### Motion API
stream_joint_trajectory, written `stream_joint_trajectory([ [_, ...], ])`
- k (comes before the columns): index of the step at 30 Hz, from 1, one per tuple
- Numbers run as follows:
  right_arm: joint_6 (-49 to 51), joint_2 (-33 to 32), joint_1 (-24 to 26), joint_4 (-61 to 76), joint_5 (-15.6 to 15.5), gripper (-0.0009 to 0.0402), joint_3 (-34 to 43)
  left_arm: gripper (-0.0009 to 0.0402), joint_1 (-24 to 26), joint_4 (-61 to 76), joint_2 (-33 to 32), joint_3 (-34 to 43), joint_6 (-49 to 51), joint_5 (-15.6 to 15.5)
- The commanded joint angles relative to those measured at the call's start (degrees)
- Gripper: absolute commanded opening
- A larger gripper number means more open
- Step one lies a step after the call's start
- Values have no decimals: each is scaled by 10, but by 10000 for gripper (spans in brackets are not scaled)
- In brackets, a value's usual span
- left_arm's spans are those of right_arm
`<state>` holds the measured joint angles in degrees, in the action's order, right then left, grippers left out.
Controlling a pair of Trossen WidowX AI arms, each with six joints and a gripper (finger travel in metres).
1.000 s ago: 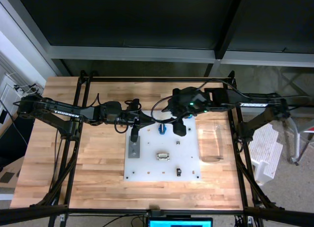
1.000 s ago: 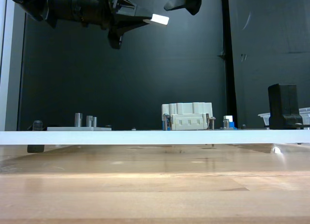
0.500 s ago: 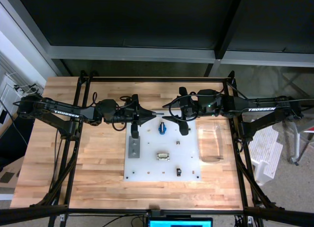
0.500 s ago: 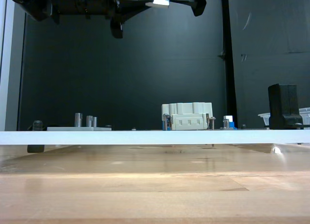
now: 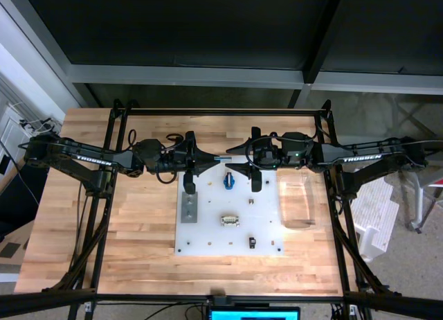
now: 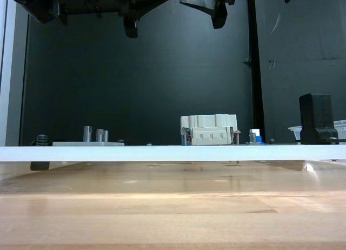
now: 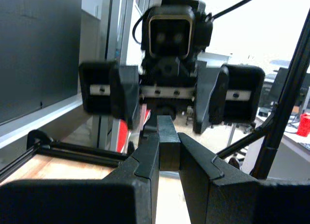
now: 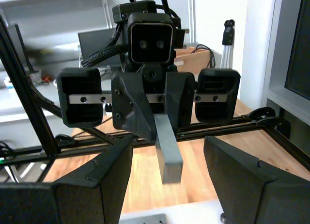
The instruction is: Pick the 16mm bar and install on taskboard
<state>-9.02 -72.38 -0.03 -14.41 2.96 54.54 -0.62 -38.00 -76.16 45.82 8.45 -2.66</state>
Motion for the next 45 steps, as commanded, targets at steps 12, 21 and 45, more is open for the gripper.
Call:
stream_joint_trajectory([
  [12,-20,-1,1,-49,-2,153,-26,0,0,-2,0,0,-4,0],
  [21,-20,-1,2,-51,-16,110,-26,0,0,-2,0,0,-5,0],
  [45,-20,-1,2,-54,-27,2,-26,0,0,-1,0,0,-4,1],
])
